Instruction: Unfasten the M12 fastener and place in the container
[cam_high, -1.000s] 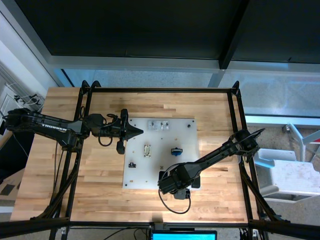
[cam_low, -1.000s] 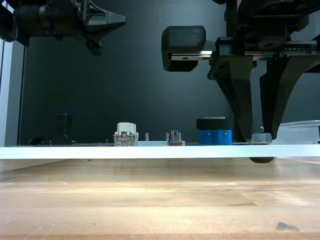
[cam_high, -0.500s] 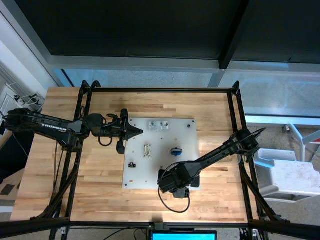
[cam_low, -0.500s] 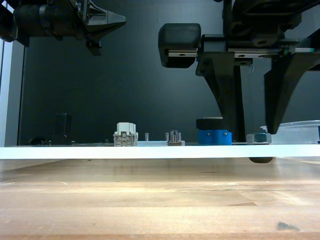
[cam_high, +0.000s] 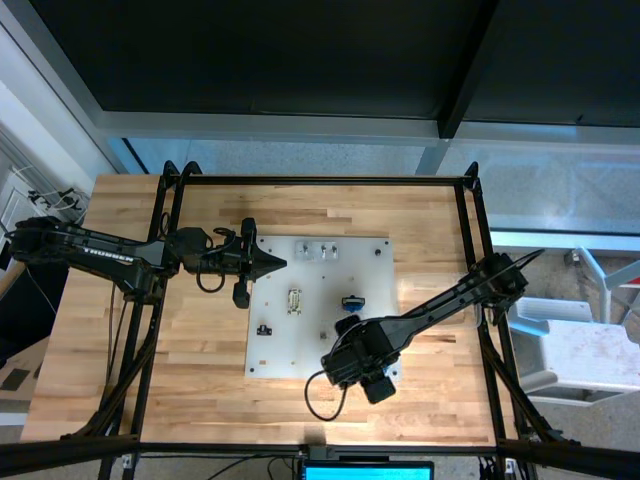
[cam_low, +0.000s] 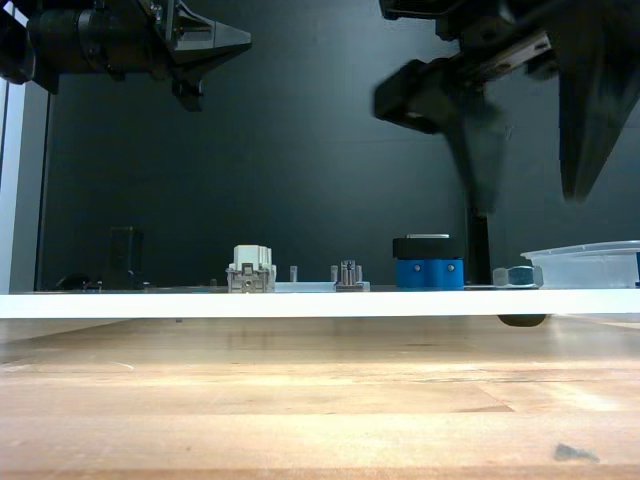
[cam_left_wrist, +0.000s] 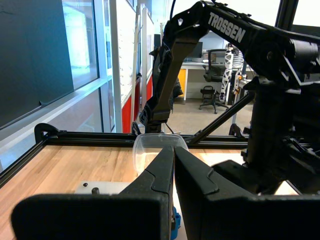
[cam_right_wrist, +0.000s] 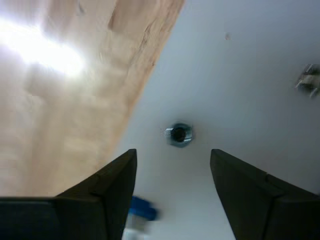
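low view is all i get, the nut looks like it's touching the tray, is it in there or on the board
observer: right wrist view shows the nut on the white board, bare board all round it, not in the tray
operator: where's the right hand over it
observer: right hand is open straight above the nut, a finger to each side
operator: and the left one
observer: high view puts the left hand over the board's far left corner, far from the nut
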